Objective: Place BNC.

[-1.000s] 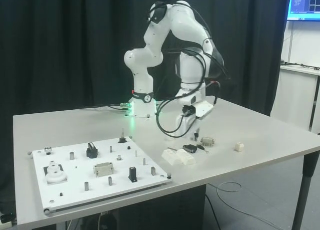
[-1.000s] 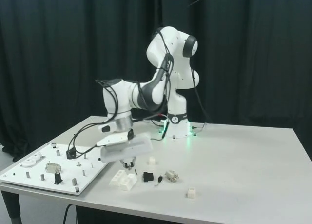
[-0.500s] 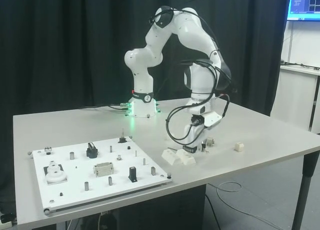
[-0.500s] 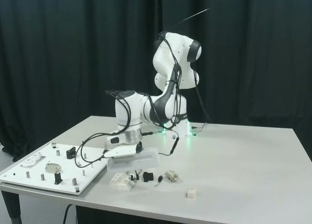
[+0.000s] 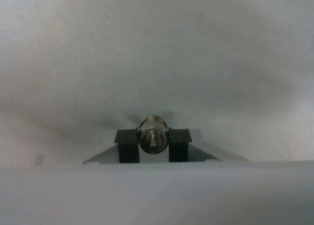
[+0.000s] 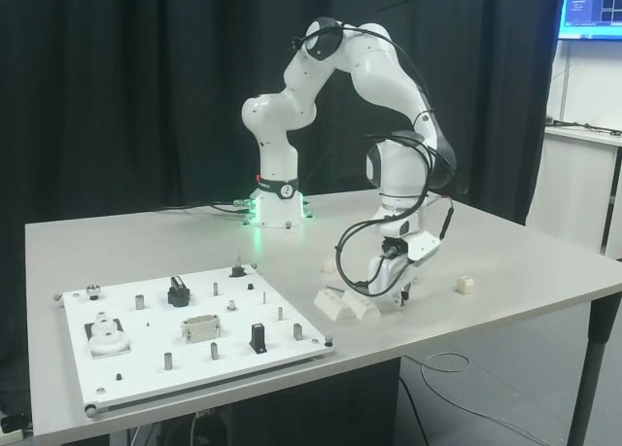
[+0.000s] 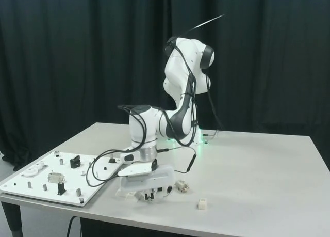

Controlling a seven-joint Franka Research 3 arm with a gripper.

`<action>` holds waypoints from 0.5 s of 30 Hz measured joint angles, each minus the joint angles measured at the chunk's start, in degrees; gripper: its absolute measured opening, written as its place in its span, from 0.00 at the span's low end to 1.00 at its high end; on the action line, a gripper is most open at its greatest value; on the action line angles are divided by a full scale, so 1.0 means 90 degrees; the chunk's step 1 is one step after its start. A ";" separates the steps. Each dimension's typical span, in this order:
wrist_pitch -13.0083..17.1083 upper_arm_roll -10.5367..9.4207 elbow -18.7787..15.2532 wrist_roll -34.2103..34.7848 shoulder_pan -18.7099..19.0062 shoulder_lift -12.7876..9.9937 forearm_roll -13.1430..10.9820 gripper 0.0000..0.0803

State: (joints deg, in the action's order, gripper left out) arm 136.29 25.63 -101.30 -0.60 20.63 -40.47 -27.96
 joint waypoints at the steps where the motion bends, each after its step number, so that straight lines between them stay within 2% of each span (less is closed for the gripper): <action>1: 0.0024 -0.0016 0.0000 0.0000 0.0000 -0.0012 0.0000 0.15; 13: 0.0157 -0.0108 0.0009 0.0145 0.0008 -0.0073 0.0001 0.15; 14: 0.0157 -0.0108 0.0015 0.0152 0.0011 -0.0072 0.0002 0.80; 15: 0.0157 -0.0109 0.0021 0.0159 0.0014 -0.0070 0.0003 0.80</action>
